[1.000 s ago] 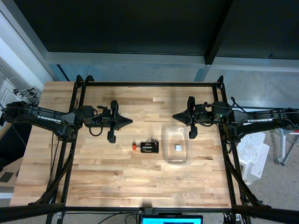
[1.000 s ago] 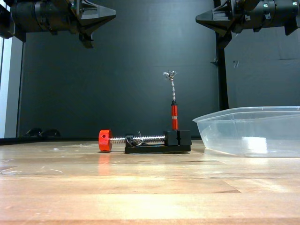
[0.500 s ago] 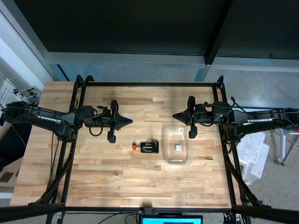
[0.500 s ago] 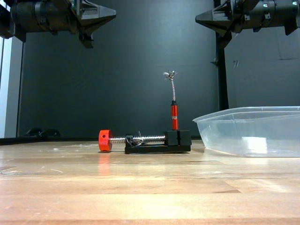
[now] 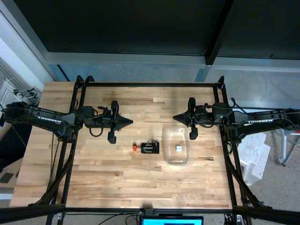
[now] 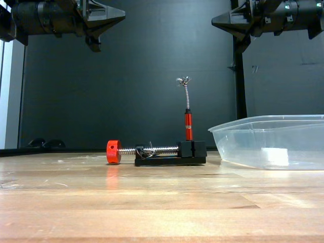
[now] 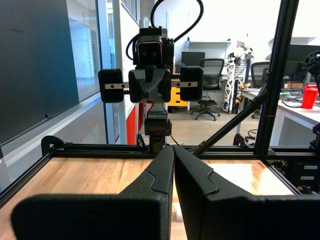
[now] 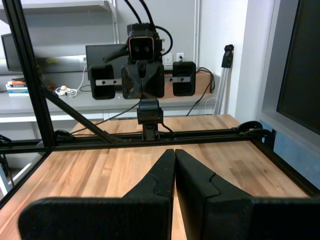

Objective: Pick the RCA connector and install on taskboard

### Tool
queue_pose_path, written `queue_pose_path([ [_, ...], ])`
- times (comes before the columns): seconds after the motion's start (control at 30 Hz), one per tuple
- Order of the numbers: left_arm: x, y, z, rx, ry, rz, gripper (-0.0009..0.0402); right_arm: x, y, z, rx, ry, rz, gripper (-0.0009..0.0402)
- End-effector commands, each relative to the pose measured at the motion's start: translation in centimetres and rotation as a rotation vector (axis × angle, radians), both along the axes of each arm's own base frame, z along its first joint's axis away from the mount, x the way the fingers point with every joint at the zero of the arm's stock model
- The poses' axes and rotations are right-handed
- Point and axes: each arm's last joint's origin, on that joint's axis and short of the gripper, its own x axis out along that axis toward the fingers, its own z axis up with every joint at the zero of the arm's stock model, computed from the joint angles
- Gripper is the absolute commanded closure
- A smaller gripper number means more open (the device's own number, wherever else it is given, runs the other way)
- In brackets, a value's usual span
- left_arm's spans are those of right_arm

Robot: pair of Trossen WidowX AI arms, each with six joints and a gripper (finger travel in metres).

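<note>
The taskboard (image 5: 150, 148) is a small black block lying mid-table, its red-orange knob (image 5: 134, 147) pointing left. From table height the taskboard (image 6: 170, 153) carries a thin reddish RCA connector (image 6: 188, 126) standing upright on its right end, with a springy wire above it. My left gripper (image 5: 131, 122) hovers high, left of and behind the block, shut with nothing in it; its fingers (image 7: 165, 162) meet. My right gripper (image 5: 175, 116) hovers high to the right, also shut and holding nothing, fingers (image 8: 166, 165) pressed together. Both tips point inward at each other.
A clear plastic tray (image 5: 166, 140) sits just right of the block, holding a tiny white piece (image 5: 178, 148). In the low view the tray (image 6: 238, 144) rises higher than the block. A black frame borders the wooden table.
</note>
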Motion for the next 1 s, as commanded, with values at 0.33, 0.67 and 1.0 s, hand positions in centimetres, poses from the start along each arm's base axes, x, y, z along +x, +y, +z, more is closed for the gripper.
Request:
queue_pose_path([
  [0.33, 0.0, 0.0, 0.01, 0.0, 0.0, 0.0, 0.0393, -0.07, 0.23, -0.38, 0.017, -0.026, 0.026, 0.0393],
  [0.67, 0.0, 0.0, 0.01, 0.0, 0.0, 0.0, 0.0393, -0.07, 0.25, -0.39, 0.007, -0.024, 0.032, 0.0393],
  [1.0, 0.0, 0.0, 0.01, 0.0, 0.0, 0.0, 0.0393, -0.07, 0.24, -0.41, 0.007, -0.023, 0.031, 0.0393],
])
